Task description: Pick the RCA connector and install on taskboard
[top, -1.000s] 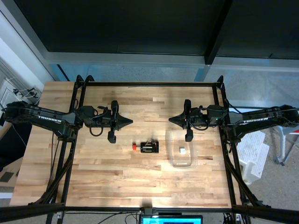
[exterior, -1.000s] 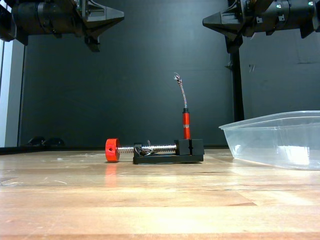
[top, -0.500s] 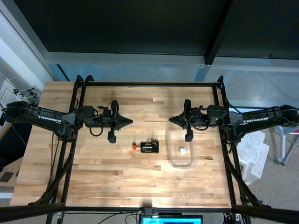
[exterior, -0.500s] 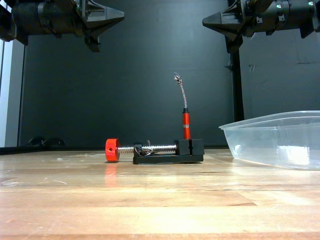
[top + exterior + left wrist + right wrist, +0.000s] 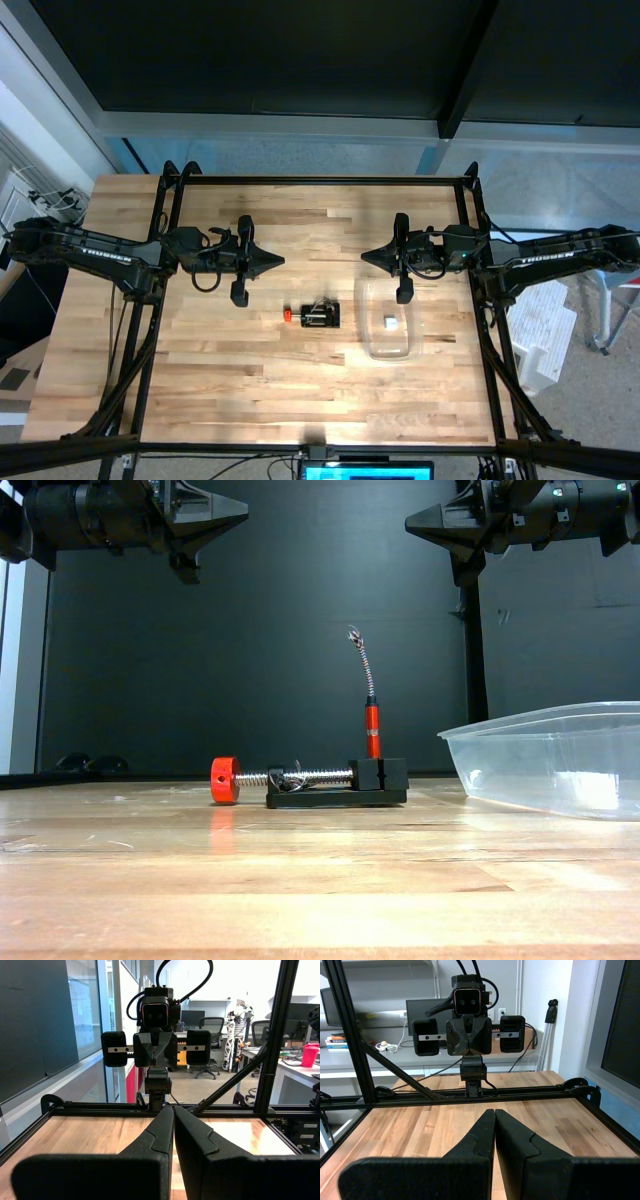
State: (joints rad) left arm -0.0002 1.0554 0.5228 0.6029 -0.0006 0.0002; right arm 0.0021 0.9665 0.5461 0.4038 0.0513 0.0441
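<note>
Two claws hang high above the worktop [image 5: 250, 380], tips pointing at each other and well apart. The left claw [image 5: 280, 261] has its fingers [image 5: 162, 1125] pressed together along their length, with nothing between them. The right claw [image 5: 363, 257] is likewise drawn narrow, its fingers [image 5: 485, 1127] meeting at the tips and gripping nothing.

Far below the gap between the two claws, and nearer the right claw than the left, the black vise [image 5: 340, 780] lies on the bare wood, its red knob [image 5: 225, 779] on the side toward the left claw. The connector [image 5: 372, 730] stands upright on top of the vise with nothing holding it. Its braided cable [image 5: 362, 665] rises from its upper end and bends slightly toward the left claw, ending well short of either claw.

Below the right claw, just beside the vise, sits the clear tray [image 5: 560, 760]. Inside it the white block [image 5: 390, 322] shows pale, with nothing darker on it in the high view.
</note>
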